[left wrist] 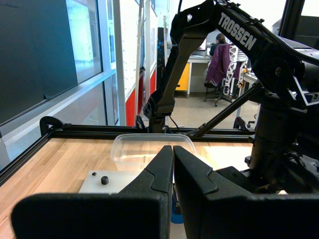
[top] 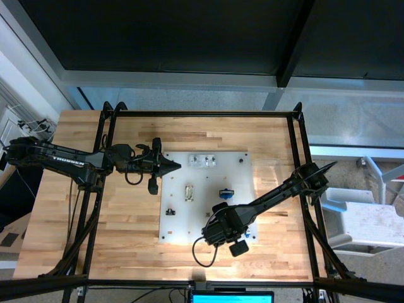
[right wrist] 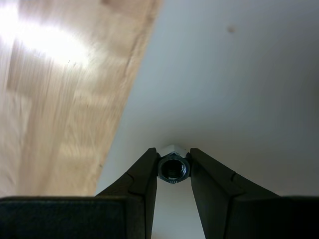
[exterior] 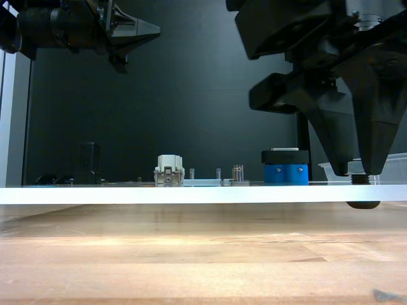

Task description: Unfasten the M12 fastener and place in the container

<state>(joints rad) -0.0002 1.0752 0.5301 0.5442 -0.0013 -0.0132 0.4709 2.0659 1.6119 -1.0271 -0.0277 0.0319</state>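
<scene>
Pinching the nut, right gripper half-hides the stud — left gripper aloft.

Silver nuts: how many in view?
1: small silver hex nut, clamped in the right hand over the white square board's near right edge. Left hand hangs over its far left corner. Others may be hidden.

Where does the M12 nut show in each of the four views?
High: hidden under the right gripper, at the white board's near right.
Low: cannot tell; the gripper's tips stand over the black stud.
Left wrist: absent; left gripper, shut, hovers over the board's far left edge.
Right wrist: silver nut pinched between the fingers.
Shared landmark: the white board.
</scene>
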